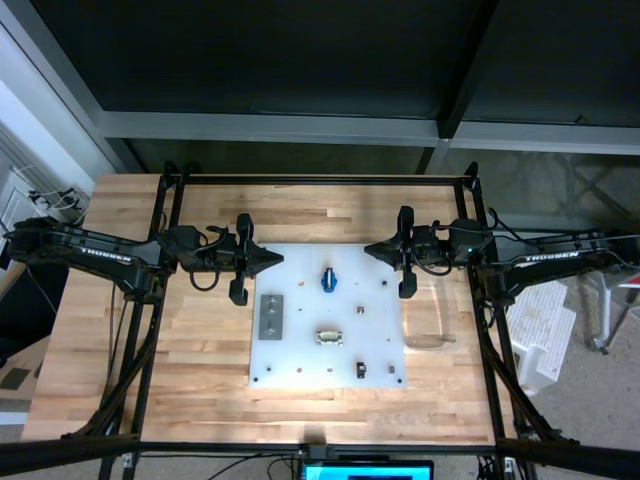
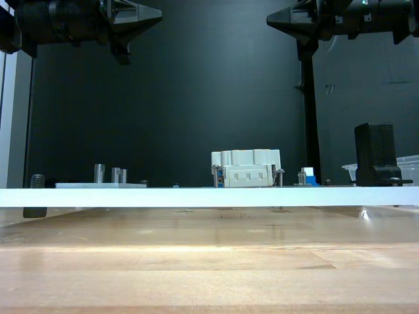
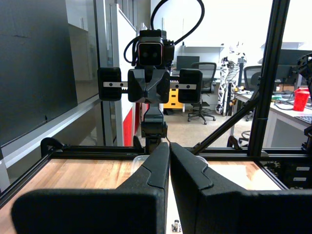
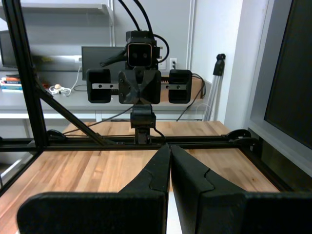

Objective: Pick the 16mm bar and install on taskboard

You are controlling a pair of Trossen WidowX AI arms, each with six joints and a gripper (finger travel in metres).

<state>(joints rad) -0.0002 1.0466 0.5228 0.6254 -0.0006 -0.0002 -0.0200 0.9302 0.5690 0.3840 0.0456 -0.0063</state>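
The white taskboard (image 1: 300, 370) lies in the middle of the table. My left gripper (image 1: 280, 258) hovers high over the board's far left corner, pointing right. Its fingers (image 3: 161, 165) are shut with nothing between them. My right gripper (image 1: 368, 249) hovers over the far right corner, pointing left at the other. Its fingers (image 4: 158, 168) are pressed together and hold nothing. In the low view both grippers, left (image 2: 159, 13) and right (image 2: 269, 21), sit well above the board. I cannot tell where the 16mm bar is; neither gripper holds it.
The board carries a grey block (image 1: 271, 315) with short pegs (image 2: 99, 173), a blue part (image 1: 329, 279), a white connector (image 2: 246, 168) and a black block (image 2: 374, 154). A clear tray (image 1: 430, 320) sits right of the board. A black frame (image 1: 320, 181) surrounds the table.
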